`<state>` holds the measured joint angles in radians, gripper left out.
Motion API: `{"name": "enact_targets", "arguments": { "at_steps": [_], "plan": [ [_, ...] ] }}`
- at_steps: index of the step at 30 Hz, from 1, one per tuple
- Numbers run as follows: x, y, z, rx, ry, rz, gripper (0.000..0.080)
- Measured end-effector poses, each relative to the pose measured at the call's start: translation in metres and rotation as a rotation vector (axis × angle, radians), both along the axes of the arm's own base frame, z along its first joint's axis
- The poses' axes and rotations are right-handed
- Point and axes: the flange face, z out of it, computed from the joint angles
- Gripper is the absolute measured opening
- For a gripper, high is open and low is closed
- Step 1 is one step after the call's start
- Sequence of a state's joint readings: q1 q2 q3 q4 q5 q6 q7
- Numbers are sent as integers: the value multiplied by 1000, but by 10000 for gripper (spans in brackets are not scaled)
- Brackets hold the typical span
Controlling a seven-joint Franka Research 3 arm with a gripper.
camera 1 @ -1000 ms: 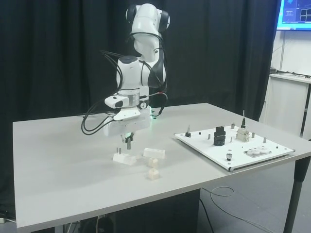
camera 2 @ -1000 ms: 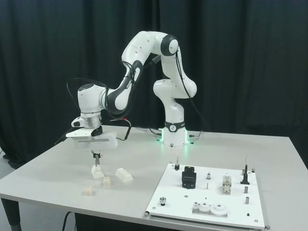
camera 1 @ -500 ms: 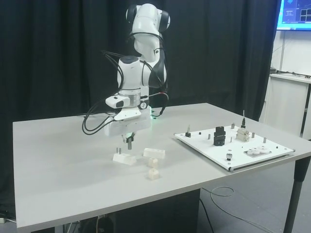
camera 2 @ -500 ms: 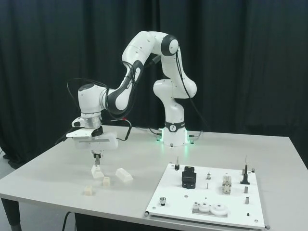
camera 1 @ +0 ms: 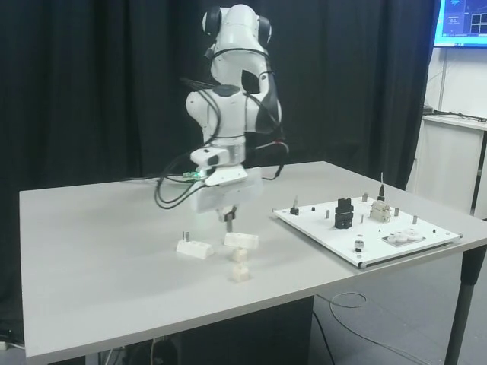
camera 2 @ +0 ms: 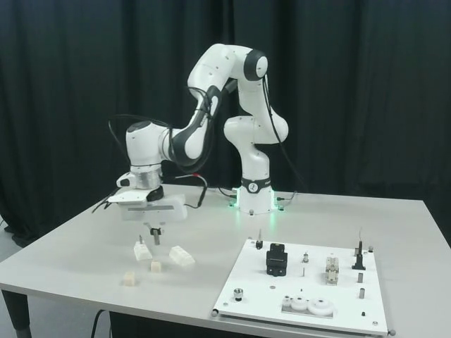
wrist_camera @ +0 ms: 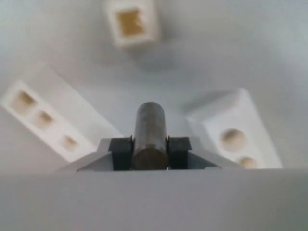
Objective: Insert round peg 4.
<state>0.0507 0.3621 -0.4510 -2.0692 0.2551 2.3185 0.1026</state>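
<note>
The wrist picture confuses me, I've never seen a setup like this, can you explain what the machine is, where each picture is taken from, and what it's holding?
This is a white robot arm bolted on a grey table. Two cameras stand in the room; the third sits on the wrist, looking down past the fingertips. The gripper, a two-fingered clamp, is shut on a round peg, held above small white blocks with holes. One block keeps another peg standing in it. To the side lies a white board carrying small parts, probably where the peg will go.
</note>
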Motion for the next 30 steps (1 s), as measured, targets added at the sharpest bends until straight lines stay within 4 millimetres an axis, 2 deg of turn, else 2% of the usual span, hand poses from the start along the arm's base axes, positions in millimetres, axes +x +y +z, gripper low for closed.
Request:
{"name": "enact_targets", "arguments": {
  "at_steps": [16,30],
  "plan": [
    [35,109,8,-6,-18,-33,152],
    [54,202,8,-18,-64,-61,152]
  ]
}}
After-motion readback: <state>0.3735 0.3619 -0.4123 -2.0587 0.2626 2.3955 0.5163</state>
